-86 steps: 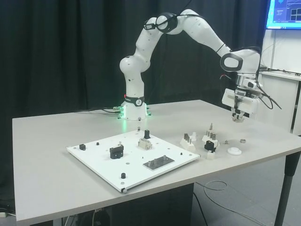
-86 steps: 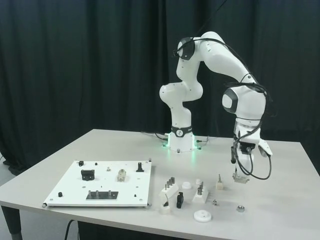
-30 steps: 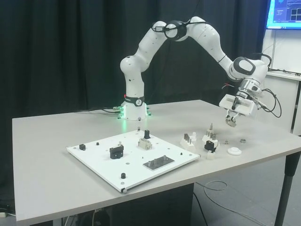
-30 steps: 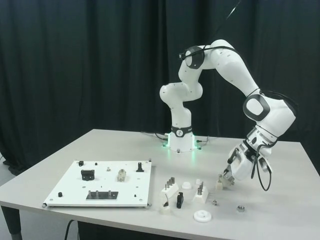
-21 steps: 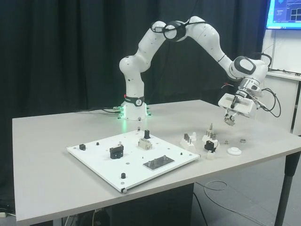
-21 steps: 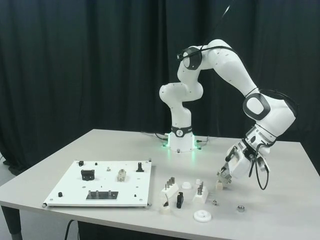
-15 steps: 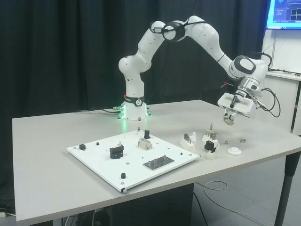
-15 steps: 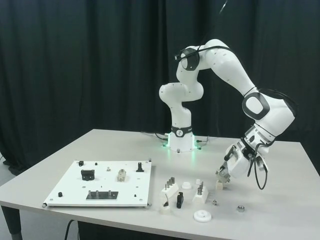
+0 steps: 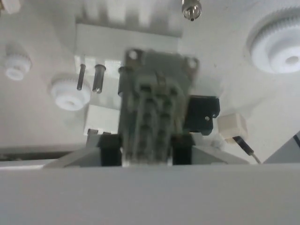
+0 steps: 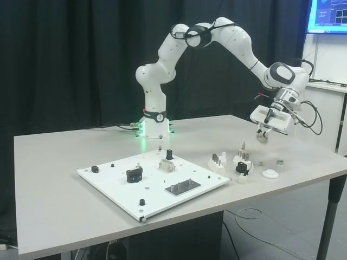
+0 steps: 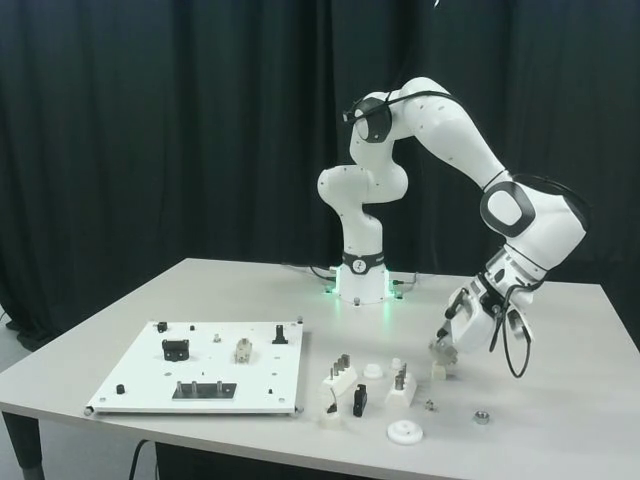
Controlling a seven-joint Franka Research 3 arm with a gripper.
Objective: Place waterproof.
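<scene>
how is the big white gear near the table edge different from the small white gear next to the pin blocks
The big gear is clearly wider than the small gear, and its teeth show plainly in the wrist view. The big gear lies nearest the front edge of the table; the small gear sits farther back, between the pin blocks. Both are white, lie flat and have a centre hole.

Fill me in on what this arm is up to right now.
The white Franka arm has its gripper shut on a small grey connector, presumably the waterproof part, held in the air above the loose parts on the grey table. Directly below in the wrist view are a white fixture with pins, a black piece and a white gear. The white board with its mounted parts lies away to the side, so the placing is not yet done.
</scene>
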